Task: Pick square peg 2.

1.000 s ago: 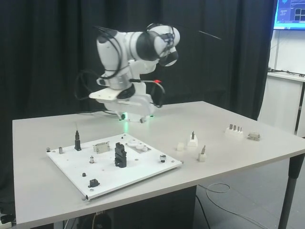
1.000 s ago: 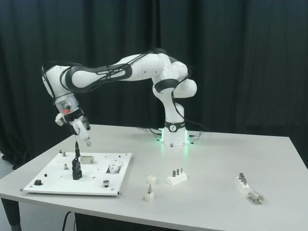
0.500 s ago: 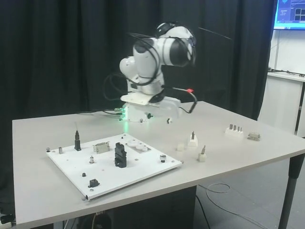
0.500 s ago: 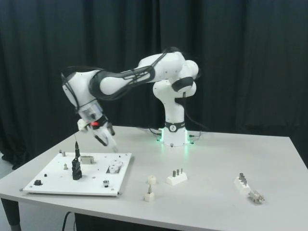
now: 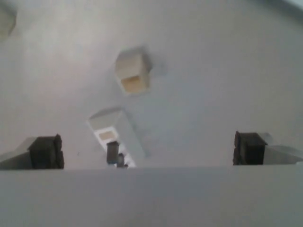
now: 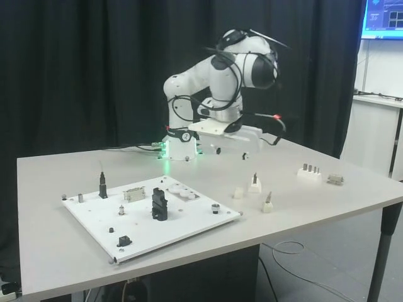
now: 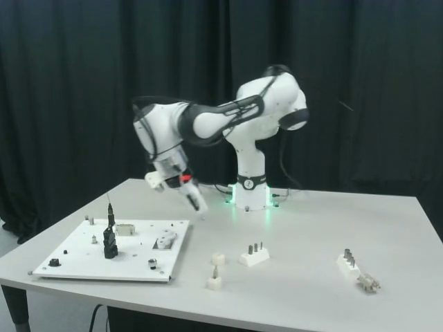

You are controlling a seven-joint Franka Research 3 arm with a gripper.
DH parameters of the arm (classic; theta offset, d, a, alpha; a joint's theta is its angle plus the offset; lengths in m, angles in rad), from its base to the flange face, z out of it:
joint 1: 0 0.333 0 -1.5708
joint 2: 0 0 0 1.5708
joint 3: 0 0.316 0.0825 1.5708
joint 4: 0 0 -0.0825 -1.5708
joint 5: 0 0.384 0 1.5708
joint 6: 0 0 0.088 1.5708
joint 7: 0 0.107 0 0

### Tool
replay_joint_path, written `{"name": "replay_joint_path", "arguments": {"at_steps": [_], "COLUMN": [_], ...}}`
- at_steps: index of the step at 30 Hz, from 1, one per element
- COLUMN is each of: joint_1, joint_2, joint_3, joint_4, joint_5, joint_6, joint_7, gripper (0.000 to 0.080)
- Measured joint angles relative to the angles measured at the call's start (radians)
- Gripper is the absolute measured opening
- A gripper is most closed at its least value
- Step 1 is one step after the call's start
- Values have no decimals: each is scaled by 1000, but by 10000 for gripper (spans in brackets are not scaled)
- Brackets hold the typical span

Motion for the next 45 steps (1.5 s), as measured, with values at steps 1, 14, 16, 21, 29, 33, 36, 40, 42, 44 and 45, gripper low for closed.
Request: {"name": "replay_joint_path", "arguments": {"at_steps": [1,14,16,21,29,33,36,40,42,44,45], "joint_1": [28,357,402,485,559,585,602,625,636,646,651], "joint_2": [11,257,231,184,188,188,188,188,188,188,188], "joint_3": [-17,-192,-174,-154,-138,-117,-99,-74,-60,-48,-41], "joint_4": [-24,-313,-344,-401,-443,-453,-459,-466,-469,-471,-472], "joint_5": [15,218,213,214,242,256,270,286,294,300,303], "joint_6": [4,78,140,215,278,322,347,377,391,407,415], "joint_7": [-14,-105,-105,-105,-93,-64,-38,-12,1,16,22], "gripper": [800,800,800,800,800,800,800,800,800,800,800]}}
